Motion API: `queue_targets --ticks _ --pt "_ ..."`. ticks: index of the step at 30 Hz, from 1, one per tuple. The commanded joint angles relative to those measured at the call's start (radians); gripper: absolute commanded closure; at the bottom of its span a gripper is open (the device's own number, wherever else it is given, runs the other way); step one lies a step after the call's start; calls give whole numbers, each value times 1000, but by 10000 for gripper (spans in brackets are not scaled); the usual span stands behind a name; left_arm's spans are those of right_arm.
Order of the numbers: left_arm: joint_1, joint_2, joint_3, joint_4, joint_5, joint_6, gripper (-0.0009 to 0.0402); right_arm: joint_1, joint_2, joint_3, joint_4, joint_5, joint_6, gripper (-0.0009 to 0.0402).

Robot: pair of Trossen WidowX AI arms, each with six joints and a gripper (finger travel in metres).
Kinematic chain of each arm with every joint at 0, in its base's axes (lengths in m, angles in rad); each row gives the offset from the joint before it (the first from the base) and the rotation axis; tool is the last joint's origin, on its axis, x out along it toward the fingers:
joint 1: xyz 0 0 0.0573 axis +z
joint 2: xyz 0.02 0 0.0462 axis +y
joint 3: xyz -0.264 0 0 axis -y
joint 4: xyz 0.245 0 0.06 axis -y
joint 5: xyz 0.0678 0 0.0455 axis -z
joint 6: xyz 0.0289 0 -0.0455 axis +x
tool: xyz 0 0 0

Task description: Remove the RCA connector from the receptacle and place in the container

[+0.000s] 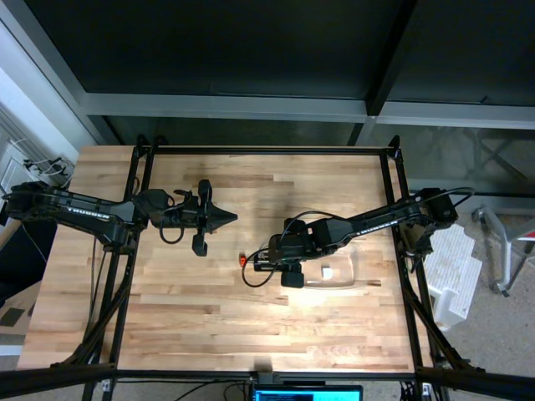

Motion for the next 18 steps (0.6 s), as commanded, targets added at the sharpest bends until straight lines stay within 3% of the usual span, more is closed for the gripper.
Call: queue_targets --ticks 1,13,18 --pt "0 0 0 0 0 0 393 0 34 0 9 -4 -3 212" --pt "0 0 0 0 0 0 393 -1 56 0 29 -4 -11 214" --pt "0 0 0 0 0 0 393 -1 56 0 28 -5 -15 240"
